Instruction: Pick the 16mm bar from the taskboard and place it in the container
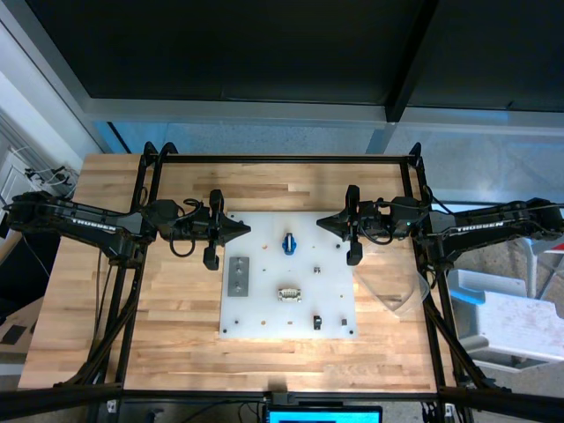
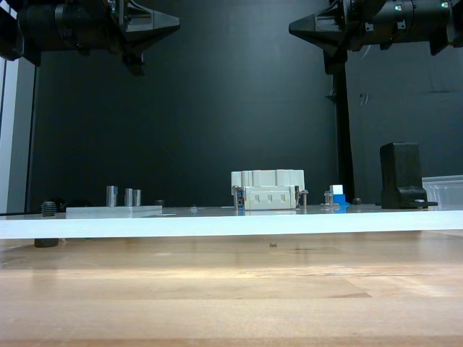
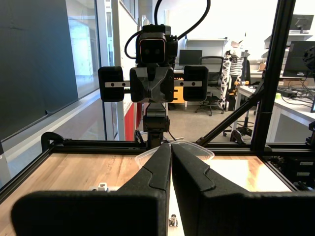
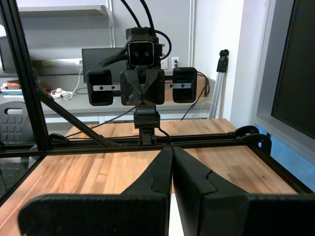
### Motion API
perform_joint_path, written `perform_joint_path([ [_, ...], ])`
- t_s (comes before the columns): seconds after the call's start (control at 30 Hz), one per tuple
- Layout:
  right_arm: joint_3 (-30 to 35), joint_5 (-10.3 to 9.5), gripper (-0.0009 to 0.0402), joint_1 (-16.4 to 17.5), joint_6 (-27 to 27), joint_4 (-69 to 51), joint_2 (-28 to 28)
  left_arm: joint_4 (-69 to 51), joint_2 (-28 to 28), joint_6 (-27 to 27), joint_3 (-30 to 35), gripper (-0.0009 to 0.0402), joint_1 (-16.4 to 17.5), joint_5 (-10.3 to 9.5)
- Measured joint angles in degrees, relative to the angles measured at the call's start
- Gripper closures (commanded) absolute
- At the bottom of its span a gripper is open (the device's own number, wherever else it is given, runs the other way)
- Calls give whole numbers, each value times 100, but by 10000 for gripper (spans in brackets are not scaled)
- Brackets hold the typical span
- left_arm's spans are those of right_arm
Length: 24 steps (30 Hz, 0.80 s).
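The white taskboard (image 1: 264, 304) lies mid-table with a grey block (image 1: 239, 274), a blue knob (image 1: 288, 242) and a silver connector (image 1: 289, 293) on it. A tiny dark peg (image 1: 315, 264) stands near the board's middle; it may be the 16mm bar, but I cannot tell for sure. The clear container (image 1: 394, 289) sits just right of the board and shows past the left fingers (image 3: 197, 150). My left gripper (image 1: 246, 228) hovers shut over the board's far left corner. My right gripper (image 1: 321, 222) hovers shut over the far right side. Both hold nothing.
A black blocky fitting (image 1: 316, 320) stands at the board's near right, tall in the low view (image 2: 401, 177). A white-and-blue bin (image 1: 507, 315) sits off the table to the right. A black frame (image 1: 282, 159) rings the table.
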Motion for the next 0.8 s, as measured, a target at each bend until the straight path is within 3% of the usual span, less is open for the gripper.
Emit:
perform_joint_path([
  [0.5, 2, -2, 393, 0, 129, -39, -2, 0, 0, 0, 2, 393, -2, 2],
  [0.8, 728, 0, 393, 9, 221, -1845, -2, -2, 0, 0, 2, 393, -2, 2],
])
